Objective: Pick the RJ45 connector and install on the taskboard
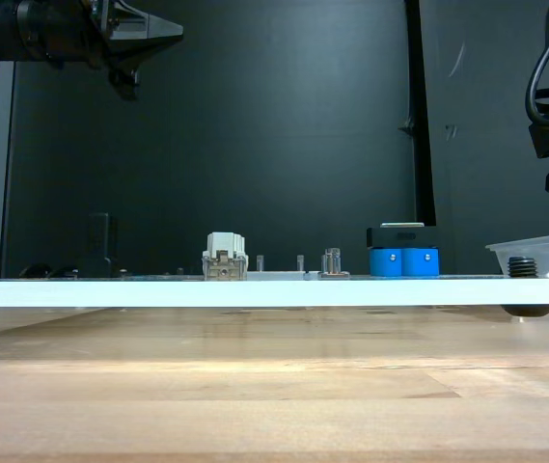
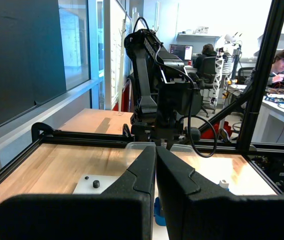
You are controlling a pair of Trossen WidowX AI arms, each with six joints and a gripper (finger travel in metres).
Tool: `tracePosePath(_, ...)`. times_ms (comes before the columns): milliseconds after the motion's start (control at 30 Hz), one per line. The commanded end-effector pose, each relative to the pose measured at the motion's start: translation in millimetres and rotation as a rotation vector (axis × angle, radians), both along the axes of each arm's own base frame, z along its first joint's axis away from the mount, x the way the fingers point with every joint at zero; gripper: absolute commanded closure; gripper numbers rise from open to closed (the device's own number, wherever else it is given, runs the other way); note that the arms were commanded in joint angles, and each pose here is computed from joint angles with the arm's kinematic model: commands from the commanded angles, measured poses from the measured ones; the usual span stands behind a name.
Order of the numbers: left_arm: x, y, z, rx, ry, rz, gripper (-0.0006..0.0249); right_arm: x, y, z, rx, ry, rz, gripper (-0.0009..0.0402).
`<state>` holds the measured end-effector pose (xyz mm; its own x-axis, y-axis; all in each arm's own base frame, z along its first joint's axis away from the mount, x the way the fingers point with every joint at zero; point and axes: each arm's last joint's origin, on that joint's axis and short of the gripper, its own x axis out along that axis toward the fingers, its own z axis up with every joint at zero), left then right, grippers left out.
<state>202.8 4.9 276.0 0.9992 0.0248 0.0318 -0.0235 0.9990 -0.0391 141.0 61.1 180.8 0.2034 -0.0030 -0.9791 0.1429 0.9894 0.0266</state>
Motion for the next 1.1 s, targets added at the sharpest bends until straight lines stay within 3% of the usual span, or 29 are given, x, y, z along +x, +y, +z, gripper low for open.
tracePosePath(33, 0.1, 0.1, 0.0, 0.0, 0.0, 0.0, 0.0243, 0.1, 0.2, 0.3, 0.002, -0.002, -0.002, 0.0393)
tracePosePath(500, 0.1, 0.1, 0.0, 0.0, 0.0, 0.0, 0.0243, 3.2, 2.0, 10.5, 0.01, -0.018, -0.005, 0.0393)
tracePosePath(900, 0.1, 0.1, -0.1, 0.0, 0.0, 0.0, 0.0243, 9.0, 4.8, 46.8, 0.037, -0.071, 0.003, 0.0393)
tracePosePath(1100, 0.1, 0.1, -0.1, 0.0, 0.0, 0.0, 0.0243, 7.3, 3.9, 59.6, 0.024, -0.052, 0.006, 0.0393)
